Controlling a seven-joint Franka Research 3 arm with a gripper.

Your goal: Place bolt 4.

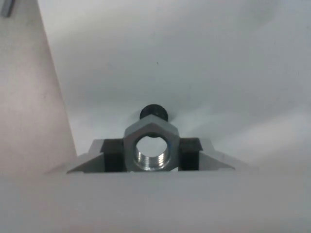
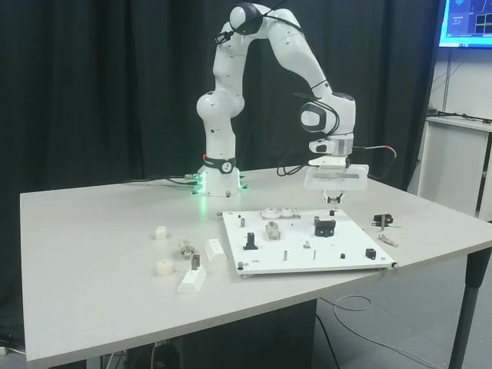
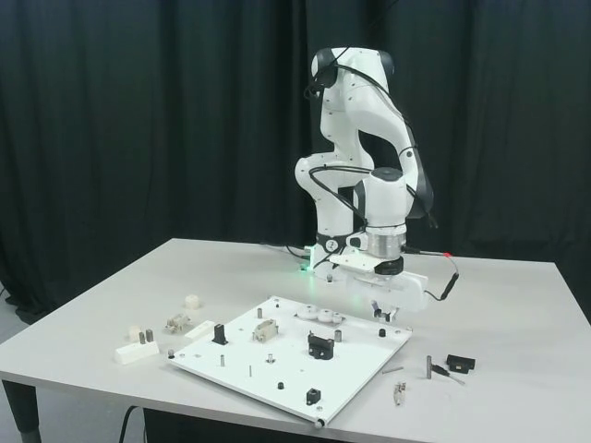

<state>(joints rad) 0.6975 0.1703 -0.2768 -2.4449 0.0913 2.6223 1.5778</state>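
The hand (image 1: 152,160) is closed on a grey metal hexagonal nut with a threaded bore (image 1: 151,151), pinched between two black finger pads (image 1: 190,154). Just past the nut, a small black round-headed bolt (image 1: 154,113) shows below the fingertips, over a white surface; whether it touches that surface cannot be told.

In the room views the hand hangs over the far right corner of a flat white square assembly plate (image 2: 350,261) lying on the grey tabletop (image 2: 92,231). On the plate, near the hand, stand a black bracket block (image 2: 324,226), a pair of white round discs (image 2: 277,213) and a small grey metal fitting (image 2: 273,229) — none under the fingers. Right of the plate lie a small black clip (image 2: 382,221) and loose metal pieces (image 2: 386,238). Left of it sit white blocks (image 2: 192,280) and a white cylinder (image 2: 162,267), well apart from the hand.
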